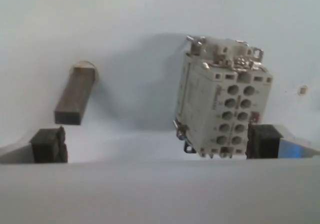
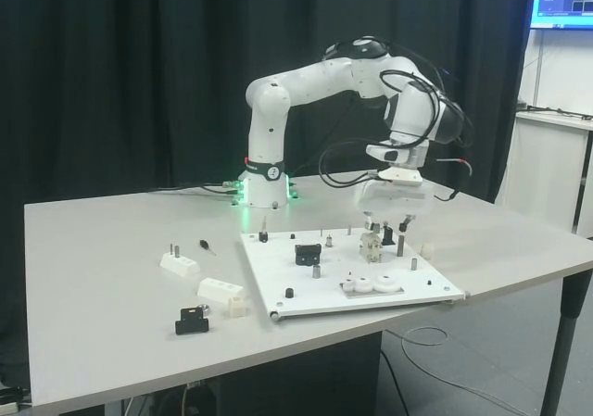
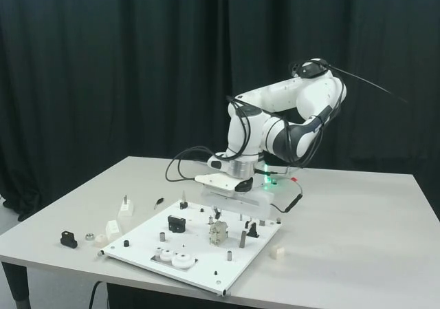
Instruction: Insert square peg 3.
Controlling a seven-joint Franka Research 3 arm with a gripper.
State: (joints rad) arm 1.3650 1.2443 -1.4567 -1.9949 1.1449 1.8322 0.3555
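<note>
A dark grey square peg (image 1: 75, 97) stands upright on the white board (image 1: 140, 49). Near it on the board is a white multi-pin connector block (image 1: 225, 112). My gripper (image 1: 155, 144) hovers above the board, open, its black fingertips (image 1: 48, 145) wide apart and nothing between them. The peg is off to one fingertip's side, and the connector is close to the other. In the first room view the gripper (image 2: 385, 220) hangs just over the connector (image 2: 372, 245), with the grey peg (image 2: 400, 233) beside it. In the second room view the connector (image 3: 218, 233) and peg (image 3: 243, 240) lie below the gripper (image 3: 230, 204).
The board (image 2: 306, 291) also holds a black block (image 2: 307, 253), two white gears (image 2: 373, 284) and several small posts. A small white cube (image 2: 428, 247) lies off its far side. White parts (image 2: 179, 263) and a black piece (image 2: 192, 320) lie on the grey table (image 2: 102, 249).
</note>
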